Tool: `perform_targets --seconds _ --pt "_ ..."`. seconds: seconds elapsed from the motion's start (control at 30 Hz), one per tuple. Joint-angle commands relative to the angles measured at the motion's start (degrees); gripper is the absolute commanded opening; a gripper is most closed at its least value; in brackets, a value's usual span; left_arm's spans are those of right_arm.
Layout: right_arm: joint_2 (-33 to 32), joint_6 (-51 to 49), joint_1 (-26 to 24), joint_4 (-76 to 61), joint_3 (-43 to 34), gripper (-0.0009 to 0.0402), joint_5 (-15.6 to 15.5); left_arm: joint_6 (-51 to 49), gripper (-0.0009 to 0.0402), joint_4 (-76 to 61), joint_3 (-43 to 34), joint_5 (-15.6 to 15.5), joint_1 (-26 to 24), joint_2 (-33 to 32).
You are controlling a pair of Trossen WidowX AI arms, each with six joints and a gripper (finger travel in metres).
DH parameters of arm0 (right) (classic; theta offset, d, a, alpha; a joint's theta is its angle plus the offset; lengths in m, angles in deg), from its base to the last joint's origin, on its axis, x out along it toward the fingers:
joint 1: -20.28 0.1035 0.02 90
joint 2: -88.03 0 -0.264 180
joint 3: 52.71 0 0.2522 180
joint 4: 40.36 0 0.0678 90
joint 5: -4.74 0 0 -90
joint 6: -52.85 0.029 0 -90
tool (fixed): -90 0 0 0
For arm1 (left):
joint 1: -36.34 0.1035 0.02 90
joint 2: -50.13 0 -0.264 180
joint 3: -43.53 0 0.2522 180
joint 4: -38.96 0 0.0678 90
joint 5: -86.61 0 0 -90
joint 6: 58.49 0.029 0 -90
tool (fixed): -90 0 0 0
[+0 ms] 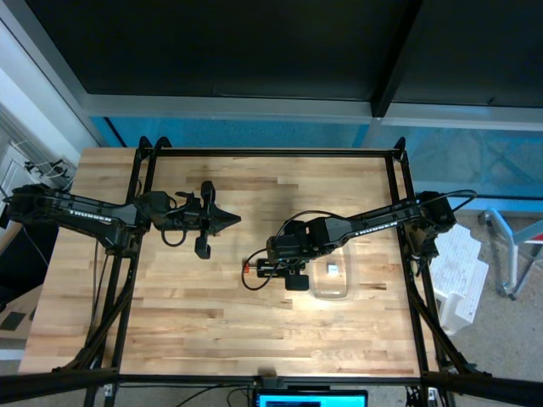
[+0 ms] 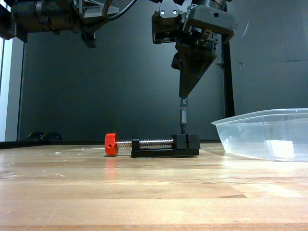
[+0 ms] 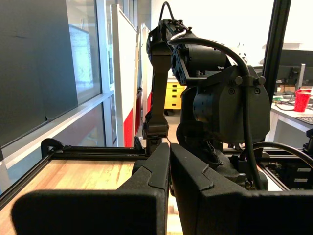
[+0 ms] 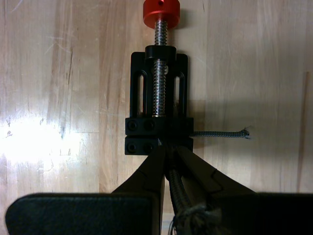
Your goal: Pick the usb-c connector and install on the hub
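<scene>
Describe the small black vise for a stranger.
On the wooden table, left of the clear plastic tub, the black vise lies under the right gripper, which holds the usb-c connector upright. The left gripper hovers farther left. Only the vise has a red knob.

usb-c connector (image 2: 183,116) in right gripper (image 2: 183,97), over clamp (image 2: 163,144); left gripper (image 1: 236,220) at left

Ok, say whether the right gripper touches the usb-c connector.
Touching: low view shows right gripper pinching the upright usb-c connector at the clamp; left gripper hovers shut, leftward.

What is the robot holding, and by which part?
The right gripper pinches the grey usb-c connector by its top end, over the black clamp. The shut left gripper hovers empty at left.
</scene>
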Motion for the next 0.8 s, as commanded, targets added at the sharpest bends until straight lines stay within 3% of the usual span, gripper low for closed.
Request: perform_targets --seconds 0.03,0.3,0.8 --pt "0.0 -0.1 0.0 1.8 1.1 0.0000 0.0 0.0 0.0000 0.0 0.0 0.0 0.0 0.0" --pt "0.0 0.5 0.0 5.4 5.0 0.0000 -0.7 0.0 0.0000 0.0 0.0 0.0 0.0 0.0" --pt "0.5 0.5 0.0 6.6 5.2 0.0000 -0.4 0.0 0.0000 0.0 0.0 0.0 0.0 0.0"
